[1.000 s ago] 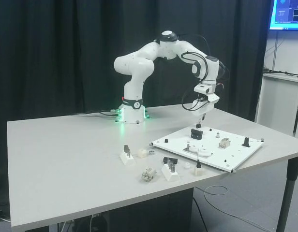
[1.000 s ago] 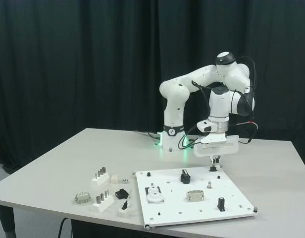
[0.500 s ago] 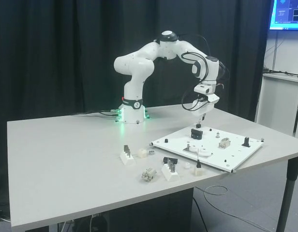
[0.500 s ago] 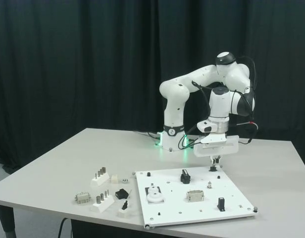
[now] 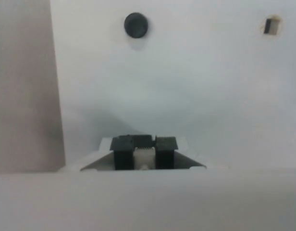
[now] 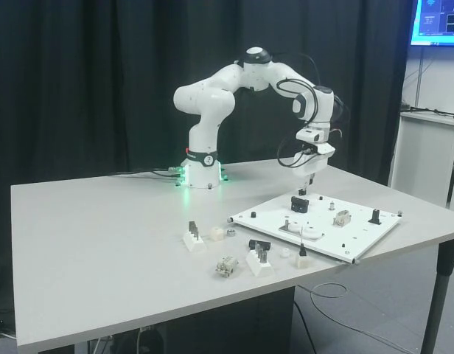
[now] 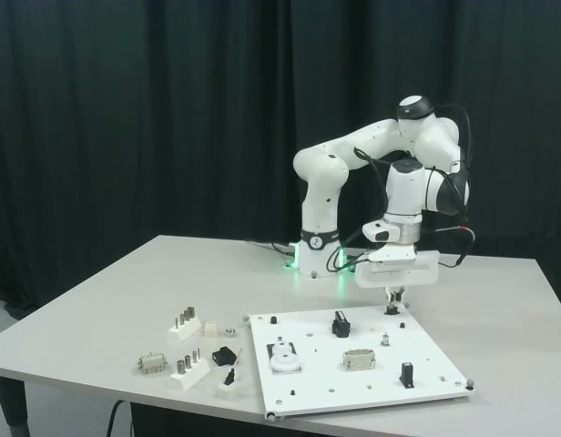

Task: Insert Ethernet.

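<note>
Hand (image 7: pixel 395 297) above white board (image 7: pixel 317 382), far edge, black socket (image 7: pixel 391 310) below

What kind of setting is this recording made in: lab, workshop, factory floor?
Most likely a robotics lab or test cell: black curtains close off the space, the arm is bolted on a grey table, and a white assembly board with connector fixtures lies under the gripper.

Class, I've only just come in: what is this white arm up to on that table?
The white arm's gripper hangs just above the far edge of the white board, over a small black part there. In the wrist view, its fingertips have something pale between them. More small parts lie on the grey table beside the board.
</note>
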